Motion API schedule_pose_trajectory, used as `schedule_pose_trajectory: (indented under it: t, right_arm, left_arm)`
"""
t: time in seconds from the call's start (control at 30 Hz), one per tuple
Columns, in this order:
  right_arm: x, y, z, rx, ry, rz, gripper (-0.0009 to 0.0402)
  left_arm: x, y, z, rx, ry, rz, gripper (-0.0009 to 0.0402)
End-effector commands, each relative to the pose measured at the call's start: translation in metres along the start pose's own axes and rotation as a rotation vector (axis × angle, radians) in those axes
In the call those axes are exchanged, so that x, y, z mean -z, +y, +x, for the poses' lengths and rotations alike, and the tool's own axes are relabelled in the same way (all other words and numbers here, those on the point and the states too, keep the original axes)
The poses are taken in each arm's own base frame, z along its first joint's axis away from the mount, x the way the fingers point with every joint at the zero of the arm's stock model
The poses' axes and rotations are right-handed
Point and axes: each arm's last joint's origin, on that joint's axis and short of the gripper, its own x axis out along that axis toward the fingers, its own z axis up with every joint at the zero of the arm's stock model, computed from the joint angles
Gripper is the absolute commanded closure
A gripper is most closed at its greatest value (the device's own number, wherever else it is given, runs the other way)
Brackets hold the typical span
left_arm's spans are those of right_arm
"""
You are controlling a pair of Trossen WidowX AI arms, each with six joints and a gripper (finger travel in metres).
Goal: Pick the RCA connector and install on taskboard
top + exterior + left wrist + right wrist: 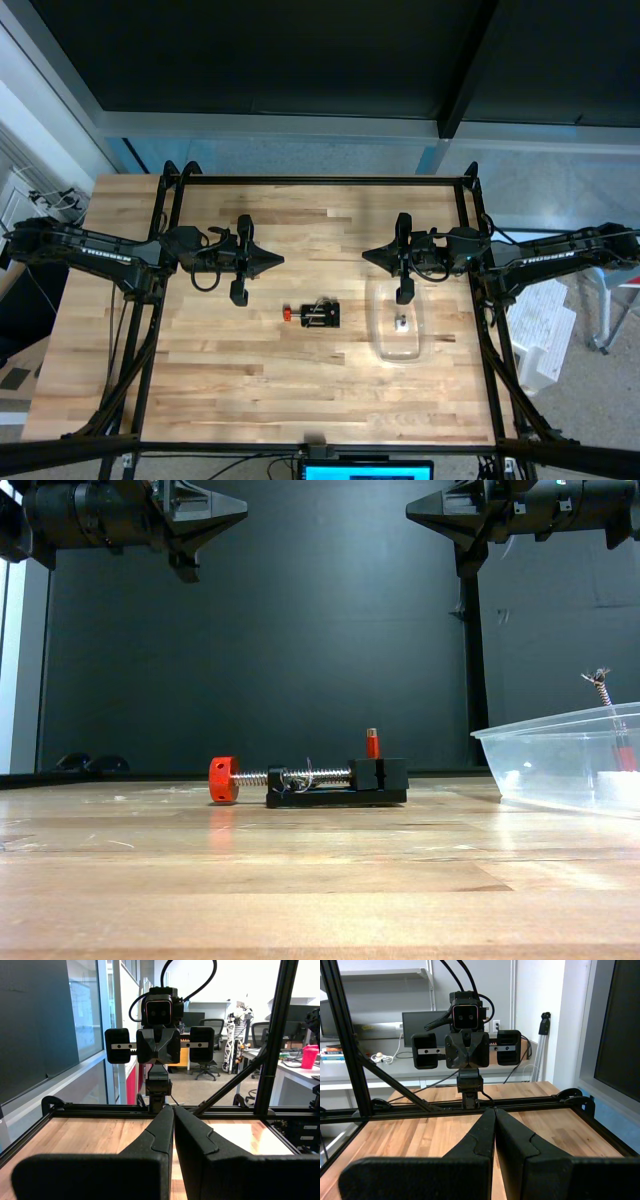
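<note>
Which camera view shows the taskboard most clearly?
The low view: the taskboard sits side-on, red knob clear. The high view shows it small; wrist views miss it. The left gripper and right gripper hang shut above the table.

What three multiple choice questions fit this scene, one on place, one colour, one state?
1. Where is the connector? A on bare wood; B in the tray; C on a shelf.
2. The taskboard knob is? A blue; B red; C white.
3. The left claw, high left of the taskboard, and right claw, high near the tray, are? A both shut; B both open; C one open.
B, it lies within the clear walls; B, red in high and low views; A, wrist views show fingers touching.
</note>
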Motion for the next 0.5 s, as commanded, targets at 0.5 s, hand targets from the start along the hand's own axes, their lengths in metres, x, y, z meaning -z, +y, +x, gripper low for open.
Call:
schedule_pose_trajectory:
  t: [0.5]
  right_arm:
    - [-0.0014,0.0005,-0.0009,-0.006,0.063,-0.004,0.0393]
  left_arm:
    - [0.0000,-0.0001,0.0001,0.000,0.000,0.000,0.0393]
